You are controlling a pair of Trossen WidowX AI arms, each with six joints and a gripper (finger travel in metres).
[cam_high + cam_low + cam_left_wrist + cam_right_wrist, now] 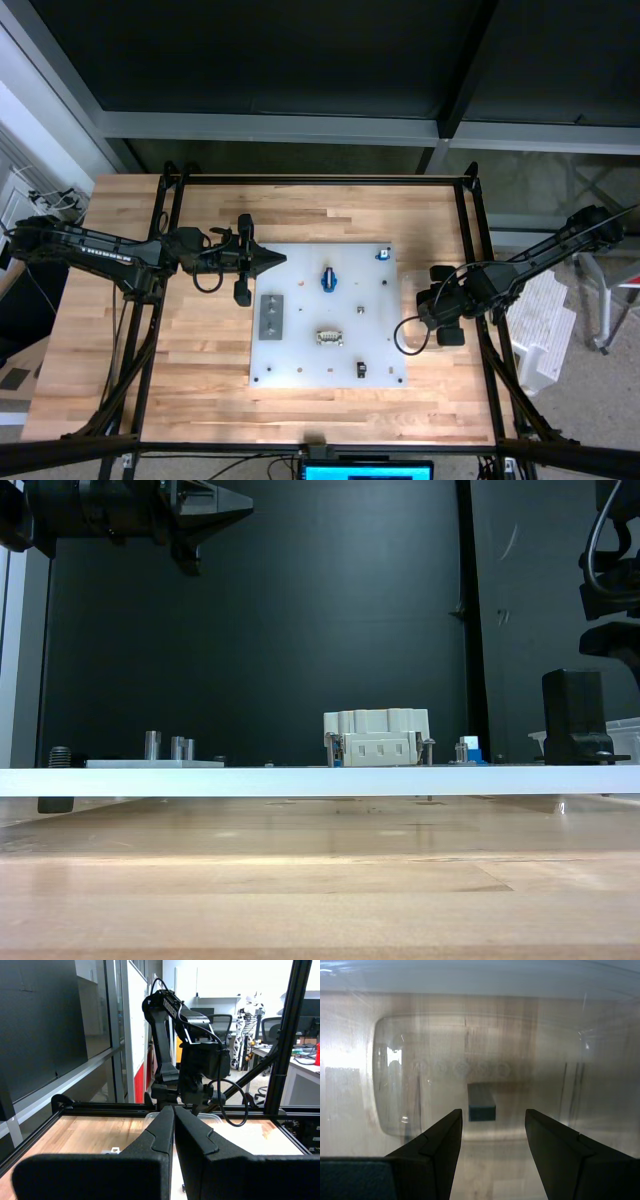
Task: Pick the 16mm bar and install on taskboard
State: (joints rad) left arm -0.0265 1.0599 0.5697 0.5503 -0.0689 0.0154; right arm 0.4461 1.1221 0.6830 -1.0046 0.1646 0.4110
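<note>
The 16mm bar (481, 1102) is a short dark block lying free on the floor of a clear plastic tray (395, 1090). My right gripper (492, 1112) hangs over it, open, one finger on each side of the bar and above it. From above, the right gripper (425, 310) is just off the right edge of the white taskboard (300, 370). My left gripper (282, 258) is shut and empty, its tip over the board's upper left corner. It is high above the board in the low view (245, 508), and the left wrist view shows its fingers pressed together (174, 1107).
On the board stand a grey block (272, 315) with pegs, a blue part (329, 279), a grey connector (330, 338) and a black block (575, 720). A white bin (545, 330) sits beyond the table's right edge. Black frame rails run along the table's sides.
</note>
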